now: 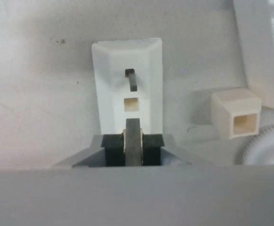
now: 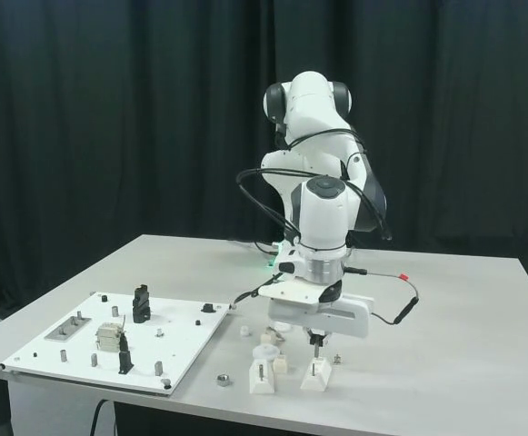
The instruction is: Insert square peg 2.
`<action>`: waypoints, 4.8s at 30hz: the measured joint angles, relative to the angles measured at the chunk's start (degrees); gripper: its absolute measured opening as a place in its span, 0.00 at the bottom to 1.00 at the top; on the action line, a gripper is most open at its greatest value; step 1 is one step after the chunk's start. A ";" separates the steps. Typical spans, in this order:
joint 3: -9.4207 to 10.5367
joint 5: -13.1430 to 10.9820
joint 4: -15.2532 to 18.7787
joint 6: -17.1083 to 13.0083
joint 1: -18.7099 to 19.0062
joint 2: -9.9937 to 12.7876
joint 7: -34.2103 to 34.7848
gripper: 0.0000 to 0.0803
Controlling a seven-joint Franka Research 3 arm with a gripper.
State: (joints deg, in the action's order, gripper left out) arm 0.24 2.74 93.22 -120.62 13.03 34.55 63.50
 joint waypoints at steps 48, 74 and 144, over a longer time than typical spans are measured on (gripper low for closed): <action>-1.56 1.10 -4.94 4.29 0.00 -0.01 -0.43 0.10; -4.31 1.37 -7.73 5.75 0.00 -0.70 -2.73 0.10; -6.60 9.66 -11.65 21.38 -7.96 -3.56 -21.48 0.10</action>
State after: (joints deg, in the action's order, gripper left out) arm -6.36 12.40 81.56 -99.24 5.07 30.99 42.03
